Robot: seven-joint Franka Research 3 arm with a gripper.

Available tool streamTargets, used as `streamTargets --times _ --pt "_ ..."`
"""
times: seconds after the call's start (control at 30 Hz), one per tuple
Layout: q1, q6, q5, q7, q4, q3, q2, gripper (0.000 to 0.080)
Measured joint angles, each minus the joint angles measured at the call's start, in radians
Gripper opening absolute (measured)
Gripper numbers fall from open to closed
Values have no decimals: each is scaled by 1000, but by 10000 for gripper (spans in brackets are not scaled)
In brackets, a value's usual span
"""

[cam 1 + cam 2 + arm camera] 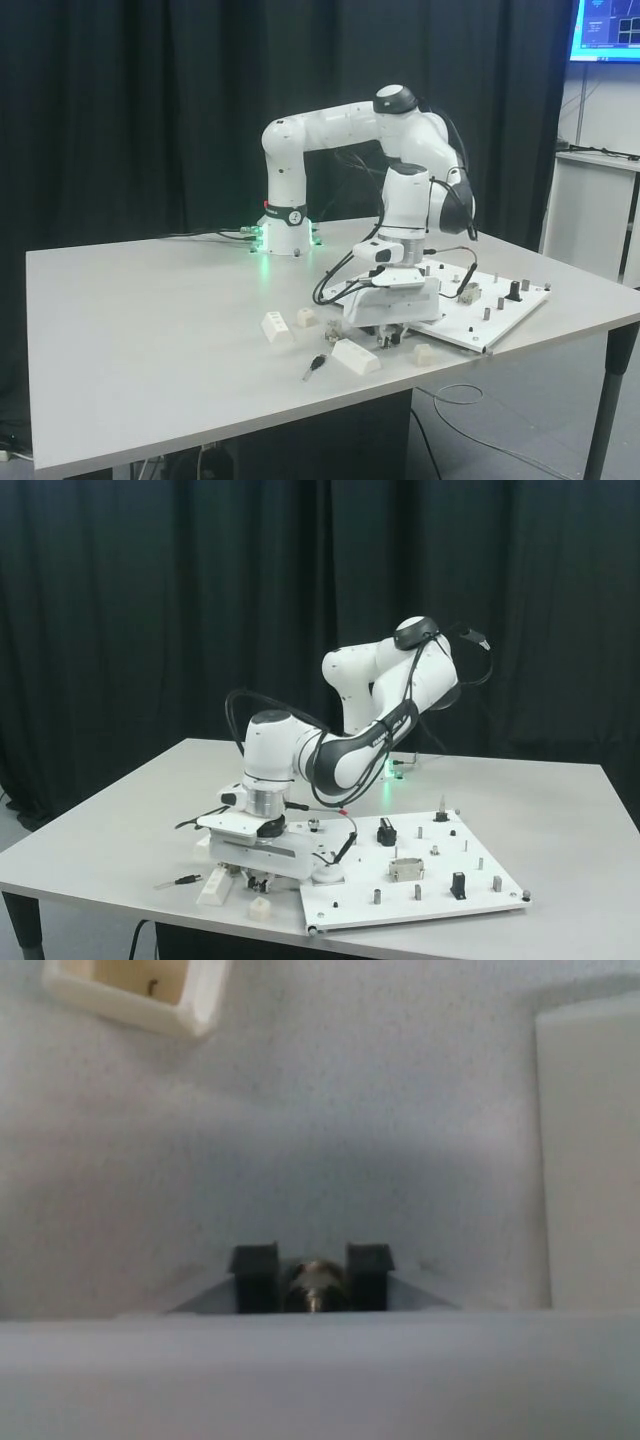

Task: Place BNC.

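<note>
- Pincer (pixel 312 1278) clenched on the BNC (pixel 316 1285): in the wrist view the two black fingers (pixel 256 1272) stand on either side of the small metal connector, touching it.
- The pincer hangs low over the desk (pixel 150 310), near its front edge, just beside the corner of the white board (pixel 420 900); whether the BNC touches the surface cannot be told.
- The wrist points straight down, with the forearm rising from it and the elbow folded high above the board; the base (pixel 283 232) is bolted near the desk's rear edge, with green lights at its foot.
- Black cables (pixel 335 280) loop from the wrist down toward the board.
- Around the pincer on the desk lie several small white holders (pixel 277 327); one open white holder (pixel 140 990) shows in the wrist view, well apart from the fingers.
- A small black-handled tool (pixel 314 365) lies near the front edge, just beside the holders.
- The board carries small upright parts (pixel 458 884), black and grey.
</note>
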Motion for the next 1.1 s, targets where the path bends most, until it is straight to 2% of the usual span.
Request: streamTargets --times 0.13,0.17,0.43,0.47,0.57,0.67,0.7,0.9,1.1 --pt "-5 6 -1 0 6 2 0 124" --pt "-7 6 -1 0 7 1 0 294" --pt "-8 -2 -10 0 23 -18 -3 294" --pt "-7 -8 -11 0 24 -23 -4 763" --pt "-3 -31 -19 1 28 -40 -10 763" --pt "3 -67 -26 2 32 -64 -13 763" --pt "5 -81 -28 2 33 -73 -14 792" --pt "17 -154 -47 2 40 -120 -15 792" --pt "27 -196 -53 2 43 -149 -17 800"
